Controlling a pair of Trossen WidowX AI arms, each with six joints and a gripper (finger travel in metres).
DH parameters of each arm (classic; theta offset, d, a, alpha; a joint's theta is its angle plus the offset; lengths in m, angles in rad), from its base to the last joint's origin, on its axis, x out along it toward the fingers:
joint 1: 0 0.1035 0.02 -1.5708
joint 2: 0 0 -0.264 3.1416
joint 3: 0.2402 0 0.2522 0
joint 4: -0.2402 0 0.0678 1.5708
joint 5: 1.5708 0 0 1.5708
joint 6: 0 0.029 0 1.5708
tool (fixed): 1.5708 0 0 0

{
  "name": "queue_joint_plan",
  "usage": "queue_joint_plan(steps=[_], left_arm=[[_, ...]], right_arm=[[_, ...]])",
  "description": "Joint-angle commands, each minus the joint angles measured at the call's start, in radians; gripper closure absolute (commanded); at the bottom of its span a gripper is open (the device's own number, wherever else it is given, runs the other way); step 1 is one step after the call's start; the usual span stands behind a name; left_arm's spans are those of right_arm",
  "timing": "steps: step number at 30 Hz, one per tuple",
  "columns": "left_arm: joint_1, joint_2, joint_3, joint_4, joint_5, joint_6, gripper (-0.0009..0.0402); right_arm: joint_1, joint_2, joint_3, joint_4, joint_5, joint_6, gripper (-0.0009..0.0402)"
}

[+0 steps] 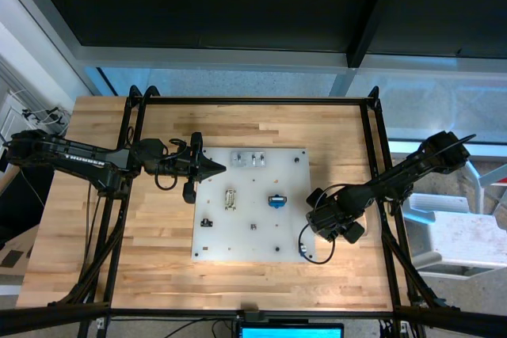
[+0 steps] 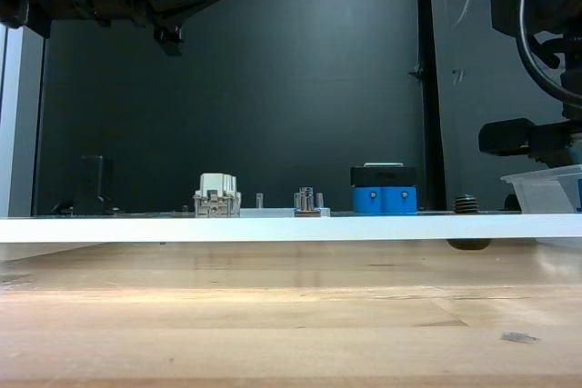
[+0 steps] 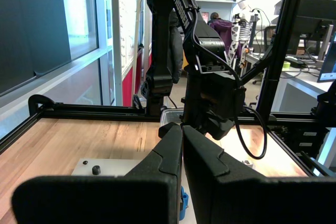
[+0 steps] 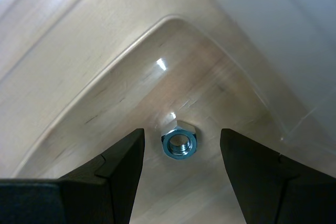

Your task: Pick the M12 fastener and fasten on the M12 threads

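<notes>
While my clenched left gripper (image 3: pixel 180 128) hangs well left of the clear tray (image 4: pixel 105 35), my spread right gripper (image 4: pixel 181 132) straddles its shiny silver hexagonal nut (image 4: pixel 179 145).

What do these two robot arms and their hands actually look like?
Both arms are matte black, built of slim jointed tubes. The left arm carries white lettering; its left hand, over the far left corner of the white board, ends in two tapering wedge-shaped fingers. The right hand, above the clear tray, has the same flat black fingers. Black cables loop beside each wrist.
</notes>
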Motion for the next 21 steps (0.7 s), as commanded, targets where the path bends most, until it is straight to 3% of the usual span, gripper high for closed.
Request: queue_joint_plan(steps=[1, 10, 21], left_arm=[[0.0, 0.0, 0.0, 0.0, 0.0, 0.0, 0.0393], [0.0, 0.0, 0.0, 0.0, 0.0, 0.0, 0.0393], [0.0, 0.0, 0.0, 0.0, 0.0, 0.0, 0.0393]], right_arm=[[0.0, -0.001, -0.011, 0.002, 0.0, 0.0, 0.0193], [0.001, -0.001, -0.019, 0.028, 0.001, 0.001, 0.0197], [0.001, -0.001, -0.025, 0.032, 0.0, 0.001, 0.0243]])
